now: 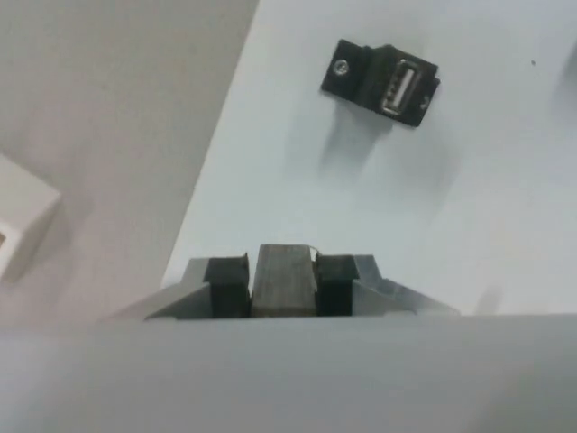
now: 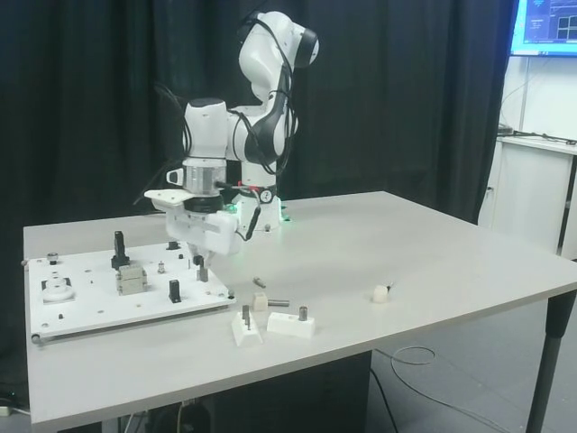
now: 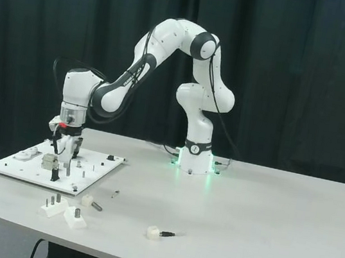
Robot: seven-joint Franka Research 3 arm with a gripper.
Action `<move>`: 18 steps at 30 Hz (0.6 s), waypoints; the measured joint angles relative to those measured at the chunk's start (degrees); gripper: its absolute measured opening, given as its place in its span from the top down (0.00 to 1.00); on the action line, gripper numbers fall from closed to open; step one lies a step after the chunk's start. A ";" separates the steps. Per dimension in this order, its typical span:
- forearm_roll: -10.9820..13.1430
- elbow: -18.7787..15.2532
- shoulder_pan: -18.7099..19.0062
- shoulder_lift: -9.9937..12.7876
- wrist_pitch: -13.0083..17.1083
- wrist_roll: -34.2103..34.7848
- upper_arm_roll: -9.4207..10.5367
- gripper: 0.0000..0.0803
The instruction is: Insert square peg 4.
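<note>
Square peg: grey, clamped between the tool's black fingers, lower centre of wrist view. White board beneath, its edge just beside the peg. Black socket block upper centre, open board between. Counter bare at right.

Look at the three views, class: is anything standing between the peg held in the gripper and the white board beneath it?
Nothing visible does. The gripper holds the square peg above bare white board. The black connector block lies off to one side, apart from the peg. The target hole itself cannot be made out.
</note>
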 joint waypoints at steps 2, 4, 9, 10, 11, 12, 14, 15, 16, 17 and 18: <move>0.00 -0.37 0.19 -0.04 0.59 1.65 -0.08 0.81; -0.05 -0.61 0.36 -0.04 0.98 3.59 -0.15 0.81; -0.66 -0.98 0.92 -0.05 1.47 6.55 -0.52 0.81; -0.79 -1.05 1.04 -0.05 1.52 7.08 -0.61 0.81; -0.93 -1.13 1.15 -0.05 1.56 7.61 -0.71 0.81; -1.08 -1.22 1.27 -0.05 1.60 8.12 -0.81 0.81; -1.43 -1.37 1.46 -0.05 1.68 9.09 -0.99 0.81; -1.62 -1.44 1.54 -0.05 1.72 9.55 -1.06 0.81; -1.79 -1.51 1.62 -0.05 1.76 10.03 -1.13 0.81; -1.91 -1.57 1.70 -0.05 1.82 10.50 -1.19 0.81; -1.98 -1.64 1.76 -0.05 1.88 10.91 -1.24 0.81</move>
